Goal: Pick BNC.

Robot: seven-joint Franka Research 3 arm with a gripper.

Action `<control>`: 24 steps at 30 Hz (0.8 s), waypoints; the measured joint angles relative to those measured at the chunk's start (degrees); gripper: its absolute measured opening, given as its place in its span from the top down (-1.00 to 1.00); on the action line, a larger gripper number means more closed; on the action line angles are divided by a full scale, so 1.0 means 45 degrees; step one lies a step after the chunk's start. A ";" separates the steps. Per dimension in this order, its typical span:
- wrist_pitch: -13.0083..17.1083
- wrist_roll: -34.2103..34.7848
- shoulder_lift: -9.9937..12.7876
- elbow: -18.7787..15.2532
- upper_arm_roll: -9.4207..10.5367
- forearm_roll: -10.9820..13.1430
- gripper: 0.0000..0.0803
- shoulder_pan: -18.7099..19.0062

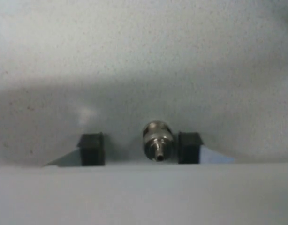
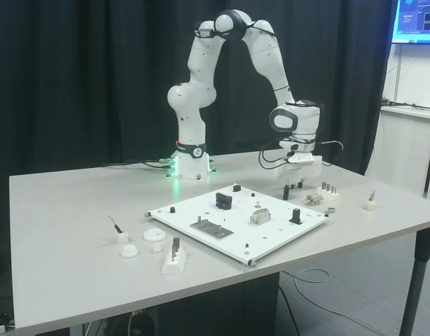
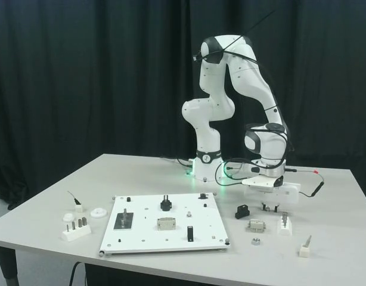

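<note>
The white arm's two-finger gripper [image 1: 140, 149] stands spread, not gripping. The small metal cylindrical BNC connector [image 1: 157, 139] lies on the grey table [image 1: 134, 56] between the black fingertips [image 1: 92, 148], just beside one.

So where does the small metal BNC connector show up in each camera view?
Wrist view: metal BNC connector between the fingertips of the end effector.
First room view: too small to see, below the end effector.
Second room view: likewise, below the end effector.
Shared landmark: the end effector.
</note>
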 joint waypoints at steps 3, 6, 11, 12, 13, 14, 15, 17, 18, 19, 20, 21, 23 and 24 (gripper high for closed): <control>0.0018 0.0001 0.0027 0.0000 0.0004 -0.0022 0.03 -0.0001; 0.0048 0.0045 0.0035 0.0001 0.0012 -0.0022 0.03 -0.0001; 0.0051 0.0299 0.0032 0.0018 0.0023 -0.0027 0.68 -0.0008; 0.0051 0.0328 0.0026 0.0031 0.0024 -0.0030 0.68 -0.0011; 0.0050 0.0346 0.0015 0.0047 0.0024 -0.0033 0.68 -0.0012; 0.0048 0.0352 -0.0001 0.0067 0.0024 -0.0034 0.68 -0.0014; 0.0041 0.0355 -0.0025 0.0086 0.0024 -0.0035 0.68 -0.0016; 0.0005 0.0359 -0.0101 0.0120 0.0025 -0.0035 0.68 -0.0020; -0.0037 0.0360 -0.0154 0.0135 0.0025 -0.0035 0.68 -0.0022; -0.0100 0.0360 -0.0215 0.0150 0.0025 -0.0035 0.68 -0.0024; -0.0168 0.0361 -0.0283 0.0162 0.0025 -0.0035 0.68 -0.0025; -0.0229 0.0363 -0.0358 0.0171 0.0026 -0.0035 0.68 -0.0027; -0.0411 0.0365 -0.0542 0.0178 0.0027 -0.0035 0.68 -0.0032; -0.0510 0.0366 -0.0641 0.0180 0.0027 -0.0035 0.68 -0.0034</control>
